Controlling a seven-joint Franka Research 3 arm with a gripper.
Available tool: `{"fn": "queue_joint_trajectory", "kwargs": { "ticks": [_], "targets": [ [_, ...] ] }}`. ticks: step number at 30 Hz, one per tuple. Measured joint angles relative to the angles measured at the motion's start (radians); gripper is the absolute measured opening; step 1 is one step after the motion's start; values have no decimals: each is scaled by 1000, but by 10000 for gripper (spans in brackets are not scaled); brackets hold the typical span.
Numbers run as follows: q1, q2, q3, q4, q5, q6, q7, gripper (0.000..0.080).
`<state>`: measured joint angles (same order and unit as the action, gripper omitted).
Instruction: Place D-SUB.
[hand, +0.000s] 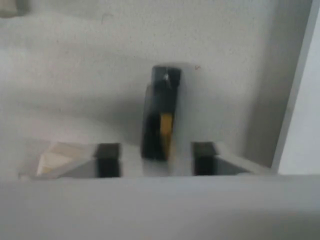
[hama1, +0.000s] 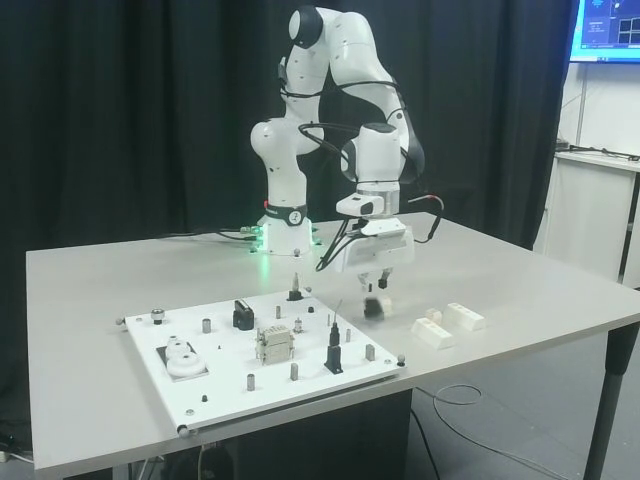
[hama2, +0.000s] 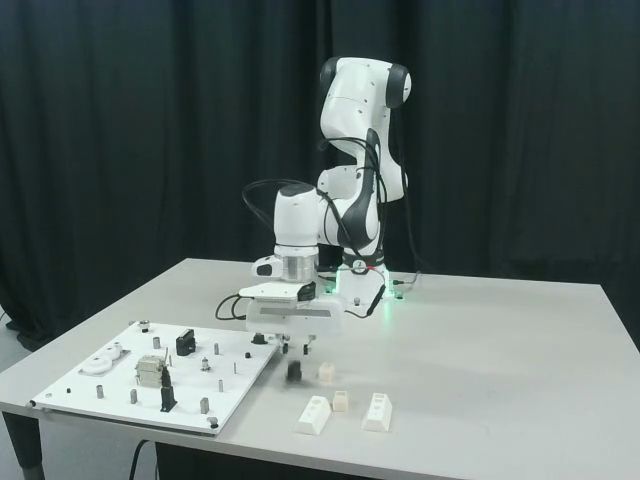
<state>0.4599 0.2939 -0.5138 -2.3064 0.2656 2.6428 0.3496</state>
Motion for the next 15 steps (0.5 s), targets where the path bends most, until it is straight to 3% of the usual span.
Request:
{"fn": "queue_joint_trajectory", "kwargs": {
  "ticks": [1, 2, 8, 9, 10, 11, 15],
  "targets": [
    [0, 0, 0, 0, -4, 0, 0, 154],
    [0, 0, 0, 0, -5, 0, 0, 324],
    [0, -2, 0, 0, -13, 1, 1, 324],
    [0, -2, 0, 0, -14, 1, 1, 625],
    [1, -3, 0, 0, -15, 1, 1, 625],
    [1, -3, 0, 0, -16, 1, 1, 757],
    [2, -5, 0, 0, -19, 1, 2, 757]
  ]
}}
